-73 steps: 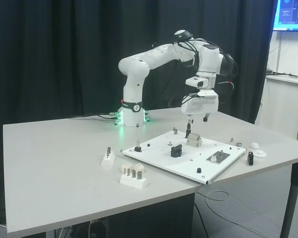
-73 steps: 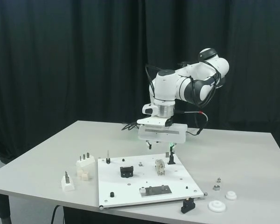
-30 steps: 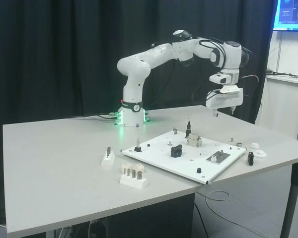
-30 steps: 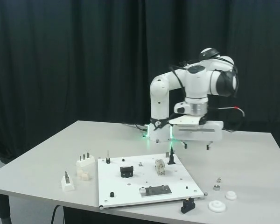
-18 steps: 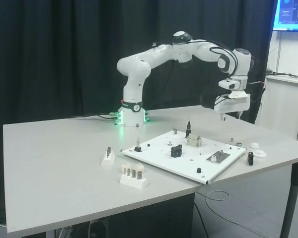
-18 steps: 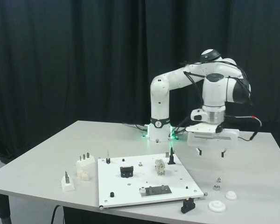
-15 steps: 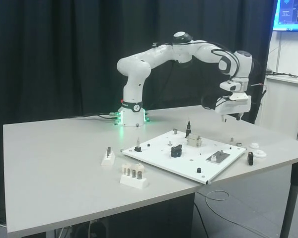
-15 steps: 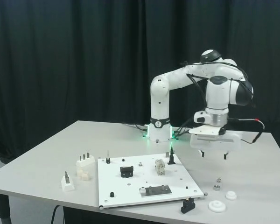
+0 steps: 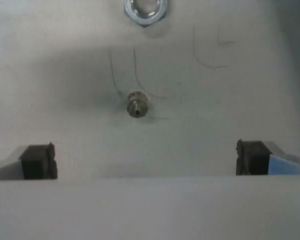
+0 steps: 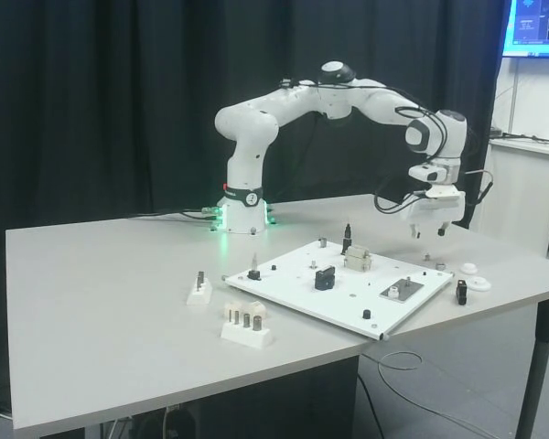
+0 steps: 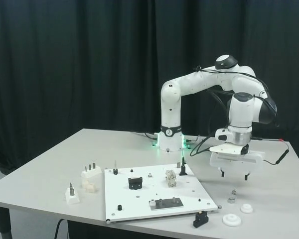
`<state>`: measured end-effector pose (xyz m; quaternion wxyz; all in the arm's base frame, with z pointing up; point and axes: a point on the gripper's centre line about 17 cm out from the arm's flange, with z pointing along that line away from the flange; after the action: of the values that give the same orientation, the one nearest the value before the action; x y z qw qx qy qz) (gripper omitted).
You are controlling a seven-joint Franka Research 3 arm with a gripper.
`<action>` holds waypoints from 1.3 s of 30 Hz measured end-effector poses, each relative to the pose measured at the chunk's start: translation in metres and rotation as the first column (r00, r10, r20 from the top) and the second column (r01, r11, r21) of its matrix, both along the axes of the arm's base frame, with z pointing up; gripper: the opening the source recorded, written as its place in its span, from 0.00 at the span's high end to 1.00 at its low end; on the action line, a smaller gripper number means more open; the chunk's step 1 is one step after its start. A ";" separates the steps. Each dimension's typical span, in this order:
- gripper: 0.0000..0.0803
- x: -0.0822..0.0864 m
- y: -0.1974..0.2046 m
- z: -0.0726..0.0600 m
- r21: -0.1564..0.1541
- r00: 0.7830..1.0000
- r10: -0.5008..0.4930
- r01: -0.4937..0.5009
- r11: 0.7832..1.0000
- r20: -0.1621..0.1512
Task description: Pick BNC.
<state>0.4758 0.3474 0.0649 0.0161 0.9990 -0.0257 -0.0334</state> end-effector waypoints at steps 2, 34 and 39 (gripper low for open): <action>0.00 -0.001 0.002 -0.005 -0.001 1.000 -0.003 0.003 1.000 0.003; 0.00 -0.002 0.003 -0.059 0.016 0.998 -0.064 0.064 0.998 0.012; 0.00 0.000 0.001 -0.062 0.023 0.997 -0.075 0.075 0.997 0.009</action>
<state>0.4754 0.3488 0.0025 0.0034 0.9976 -0.0628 -0.0292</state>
